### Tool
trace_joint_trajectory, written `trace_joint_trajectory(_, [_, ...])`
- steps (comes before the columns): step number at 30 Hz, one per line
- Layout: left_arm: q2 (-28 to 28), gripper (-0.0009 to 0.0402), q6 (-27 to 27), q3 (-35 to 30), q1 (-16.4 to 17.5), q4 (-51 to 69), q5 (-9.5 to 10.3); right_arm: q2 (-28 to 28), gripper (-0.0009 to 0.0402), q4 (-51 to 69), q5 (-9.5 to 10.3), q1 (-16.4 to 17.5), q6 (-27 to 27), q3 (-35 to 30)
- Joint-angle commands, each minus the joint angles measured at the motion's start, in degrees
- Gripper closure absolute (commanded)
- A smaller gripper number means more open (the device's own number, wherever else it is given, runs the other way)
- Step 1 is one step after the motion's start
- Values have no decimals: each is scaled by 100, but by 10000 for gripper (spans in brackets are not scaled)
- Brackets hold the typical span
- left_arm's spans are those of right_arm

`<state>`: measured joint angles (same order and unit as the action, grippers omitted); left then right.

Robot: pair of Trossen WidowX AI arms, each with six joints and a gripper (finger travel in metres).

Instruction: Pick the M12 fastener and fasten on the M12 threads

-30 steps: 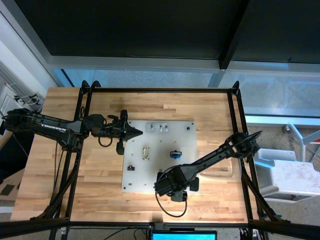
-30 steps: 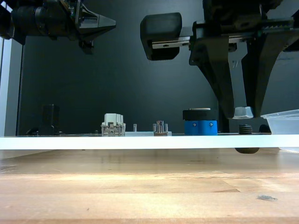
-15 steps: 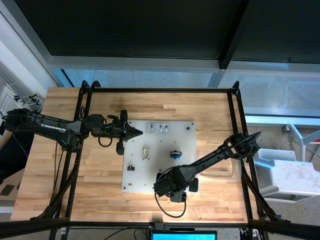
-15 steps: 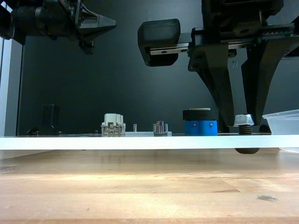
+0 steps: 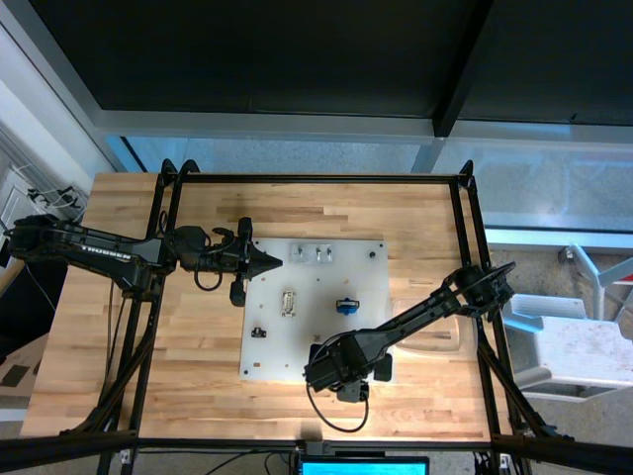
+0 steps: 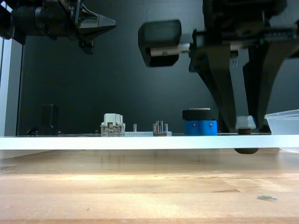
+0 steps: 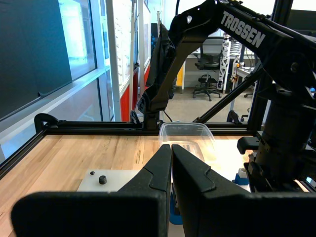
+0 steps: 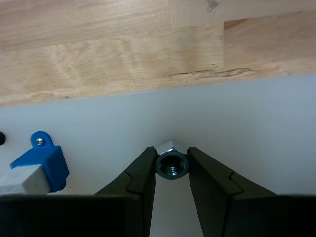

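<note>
trossen (image 7: 243, 32). left claw (image 5: 277, 261) aloft; right claw (image 8: 171, 157): nut (image 8: 172, 165).

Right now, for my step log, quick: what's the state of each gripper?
Left gripper: shut, holding nothing, raised over the board's far left corner.
Right gripper: shut on the M12 nut, low over the board's near right edge.

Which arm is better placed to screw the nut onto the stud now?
Right: the right gripper holds the nut atop the stud. The left gripper hangs high at the board's left edge.

With left pincer (image 6: 106, 21) aloft, right pincer (image 6: 245, 127) grips nut (image 6: 245, 122) on stud (image 6: 244, 132).
</note>
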<state>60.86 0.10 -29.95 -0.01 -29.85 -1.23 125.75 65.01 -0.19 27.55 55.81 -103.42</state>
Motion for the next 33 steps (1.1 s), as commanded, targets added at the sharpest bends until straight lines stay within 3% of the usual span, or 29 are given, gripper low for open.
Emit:
trace_joint_trajectory(1, [0, 393, 0, 0, 0, 0, -2, -9, 366, 35, 22, 22, -4, 0])
trace_joint_trajectory(19, [0, 393, 0, 0, 0, -2, -2, -9, 366, -17, 22, 42, -116, 0])
trace_joint_trajectory(26, [0, 393, 0, 0, 2, -2, -2, -9, 366, -26, 22, 33, -1729, 0])
trace_joint_trajectory(33, [0, 393, 0, 0, 0, 0, -2, -9, 366, -26, 22, 31, -4253, 0])
